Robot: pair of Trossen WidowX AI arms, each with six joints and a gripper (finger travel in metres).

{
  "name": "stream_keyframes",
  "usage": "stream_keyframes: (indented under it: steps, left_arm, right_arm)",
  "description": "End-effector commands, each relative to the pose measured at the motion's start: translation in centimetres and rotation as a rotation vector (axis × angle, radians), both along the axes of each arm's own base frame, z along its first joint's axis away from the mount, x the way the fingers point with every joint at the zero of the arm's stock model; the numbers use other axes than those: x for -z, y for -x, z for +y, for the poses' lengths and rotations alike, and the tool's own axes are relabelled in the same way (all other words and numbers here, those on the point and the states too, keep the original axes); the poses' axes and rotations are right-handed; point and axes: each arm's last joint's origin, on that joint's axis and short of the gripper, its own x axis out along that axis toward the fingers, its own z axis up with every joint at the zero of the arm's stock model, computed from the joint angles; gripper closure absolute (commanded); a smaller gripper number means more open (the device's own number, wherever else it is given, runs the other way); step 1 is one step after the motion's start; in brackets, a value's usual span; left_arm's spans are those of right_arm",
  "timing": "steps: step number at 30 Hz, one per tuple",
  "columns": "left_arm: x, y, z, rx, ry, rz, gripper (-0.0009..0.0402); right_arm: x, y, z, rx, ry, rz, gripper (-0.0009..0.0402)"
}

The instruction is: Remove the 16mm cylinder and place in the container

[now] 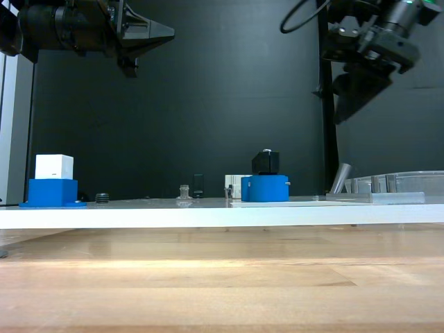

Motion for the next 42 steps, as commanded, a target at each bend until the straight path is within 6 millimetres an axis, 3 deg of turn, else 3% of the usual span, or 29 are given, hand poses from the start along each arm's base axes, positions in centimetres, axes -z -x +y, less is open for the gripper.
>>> stream_keyframes:
  steps: [1, 9, 23, 31, 42]
  left_arm:
    - [0.0, 0.0, 0.0, 0.000, 0.000, -0.001, 0.0393]
    - [0.0, 0.0, 0.0, 0.000, 0.000, 0.000, 0.0393]
    - [0.0, 0.0, 0.0, 0.000, 0.000, -0.001, 0.0393]
    - [0.0, 0.0, 0.0, 0.000, 0.000, 0.000, 0.0393]
    - [0.0, 0.0, 0.0, 0.000, 0.000, -0.001, 0.0393]
  right_arm:
    - [0.4, 1.4, 0.1, 0.032, -0.018, 0.005, 0.0200]
    - [1.3, 3.7, 0.4, 0.085, -0.022, 0.001, 0.0168]
    - [1.3, 3.7, 0.4, 0.082, -0.022, 0.000, 0.0182]
    - [1.5, 1.0, -0.5, 0.054, -0.011, 0.110, 0.0180]
    - [4.4, -3.5, -1.8, -0.017, -0.002, 0.300, 0.0180]
